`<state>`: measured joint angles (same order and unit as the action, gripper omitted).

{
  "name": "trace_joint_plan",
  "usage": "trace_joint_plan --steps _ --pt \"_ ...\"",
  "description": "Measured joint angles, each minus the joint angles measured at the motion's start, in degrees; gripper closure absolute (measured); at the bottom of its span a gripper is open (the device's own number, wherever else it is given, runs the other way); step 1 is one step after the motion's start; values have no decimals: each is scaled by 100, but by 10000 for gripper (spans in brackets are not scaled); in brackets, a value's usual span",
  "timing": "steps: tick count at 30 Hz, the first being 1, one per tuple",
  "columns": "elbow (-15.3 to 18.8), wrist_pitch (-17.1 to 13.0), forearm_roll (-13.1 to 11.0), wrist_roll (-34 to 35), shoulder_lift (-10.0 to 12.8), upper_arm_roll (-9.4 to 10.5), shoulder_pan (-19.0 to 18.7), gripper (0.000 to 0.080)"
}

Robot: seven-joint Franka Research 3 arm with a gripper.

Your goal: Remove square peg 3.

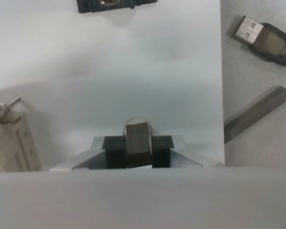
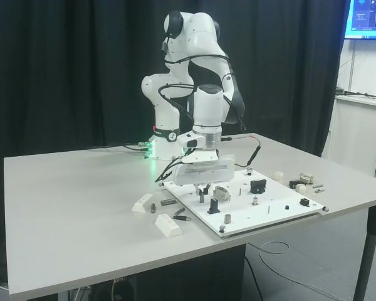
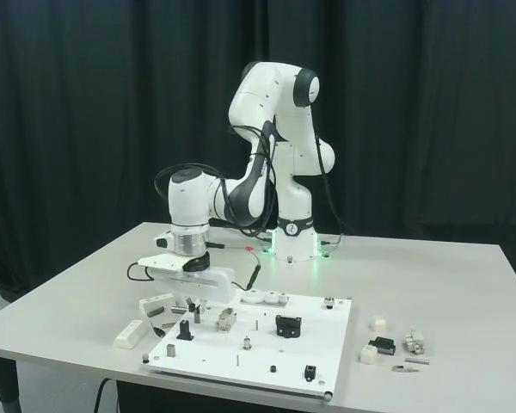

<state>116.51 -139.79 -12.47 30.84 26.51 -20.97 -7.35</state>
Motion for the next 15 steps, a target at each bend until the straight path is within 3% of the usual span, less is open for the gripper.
trace_joint_plan --steps 15 --pt "-24 132 28 0 -54 -16 0 694"
